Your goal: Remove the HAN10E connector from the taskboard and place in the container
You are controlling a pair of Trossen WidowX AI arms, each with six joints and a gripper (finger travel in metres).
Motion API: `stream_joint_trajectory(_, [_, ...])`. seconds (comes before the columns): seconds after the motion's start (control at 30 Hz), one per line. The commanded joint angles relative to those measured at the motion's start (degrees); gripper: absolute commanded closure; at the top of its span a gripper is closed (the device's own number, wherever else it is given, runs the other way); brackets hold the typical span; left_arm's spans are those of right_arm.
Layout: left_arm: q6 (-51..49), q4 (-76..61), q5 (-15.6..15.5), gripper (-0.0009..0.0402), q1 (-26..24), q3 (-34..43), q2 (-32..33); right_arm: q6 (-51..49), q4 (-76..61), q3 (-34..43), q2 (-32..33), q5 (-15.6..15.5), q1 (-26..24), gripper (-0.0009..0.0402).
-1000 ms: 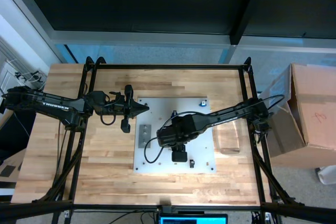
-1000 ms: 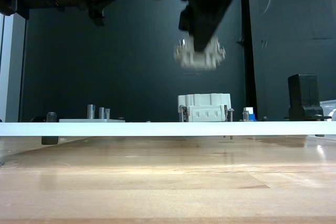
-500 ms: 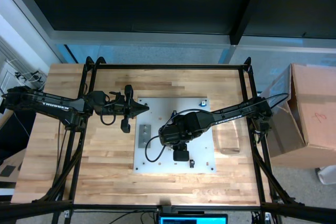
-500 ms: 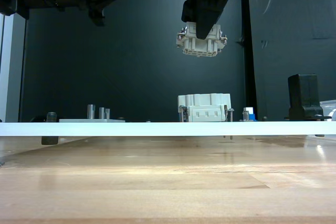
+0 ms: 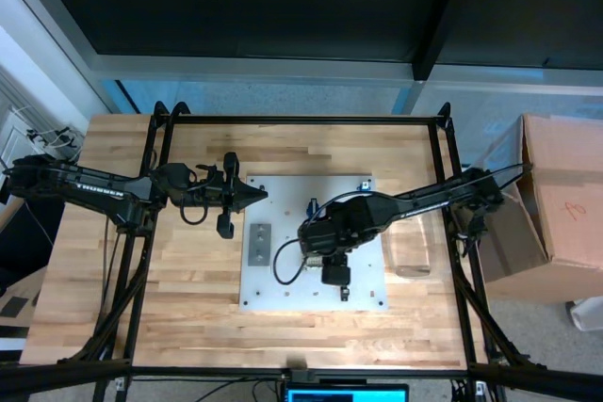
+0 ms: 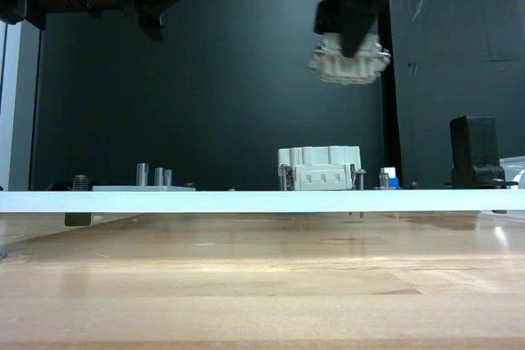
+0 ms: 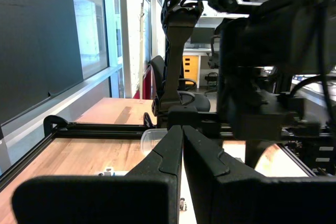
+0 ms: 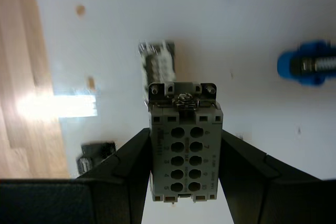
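Over the white taskboard (image 5: 283,197) the right arm reaches in from its edge of the table, long link angled across and wrist bent down, so that the right gripper (image 6: 349,45) points straight at the board from high up. Its fingers (image 8: 131,163) are clamped on the two long sides of the HAN10E connector (image 6: 348,63), which hangs in the air, clear of its seat and well above it. From table height the connector sits up and to the right of the pale base housing (image 6: 319,168) that stands bolted to the board. The right wrist view shows the connector's face with two rows of five holes, and past it the base housing and a blue fitting (image 8: 305,67) on the board. The clear container (image 5: 408,253) lies on the wood just beside the board's right edge, apart from the connector. Across the table the left arm stretches out level from its side, held high, with the left gripper (image 5: 252,193) pointing inward over the board's far left corner. Its two fingers (image 7: 167,153) are pressed together with nothing between them. A grey metal block (image 5: 258,243) with short pins sits on the board's left part, and a black block (image 6: 474,150) stands at its right end.
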Motion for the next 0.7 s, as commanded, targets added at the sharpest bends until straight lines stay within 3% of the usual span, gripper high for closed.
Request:
stream_joint_trajectory(0.03, [0.0,0.0,0.0,0.0393,0.0,0.0,0.02,1.38,1.97,-5.07,-3.39,-0.02,0.0,0.0389])
stream_joint_trajectory(0.7, [0.0,0.0,0.0,0.0393,0.02,0.0,0.02,11.43,8.76,-27.06,-17.53,0.09,-0.92,0.0389])
